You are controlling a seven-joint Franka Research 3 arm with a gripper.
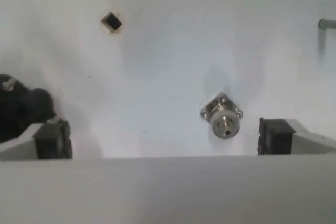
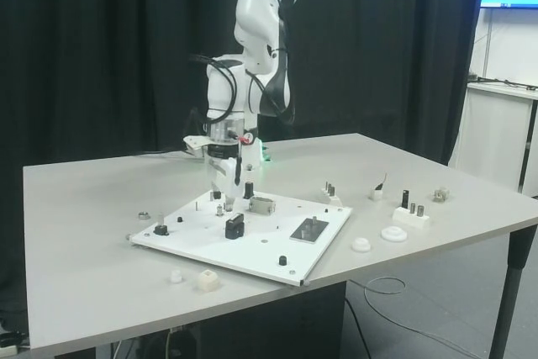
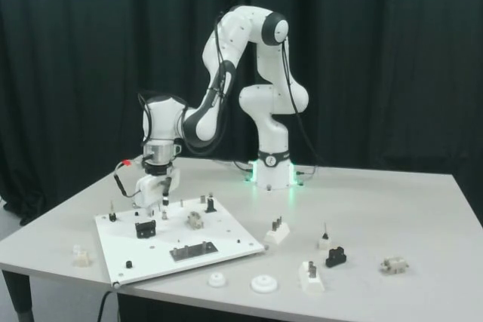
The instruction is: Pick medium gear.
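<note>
two room views, wrist view downward

Gripper (image 1: 164, 138) spread wide, black pads (image 1: 52, 140) near opposite frame edges, nothing between them gripped. White board (image 1: 168, 66) filling frame behind. Near frame centre, small metal flanged fitting (image 1: 222, 116) with bored hub, between pads, closer to one, touching neither. Toward one corner, small black square part (image 1: 111, 21), well apart from fitting. At frame edge beside other pad, black rounded object (image 1: 21, 108), partly cut off. At opposite edge, grey rod end (image 1: 326, 23).
</note>
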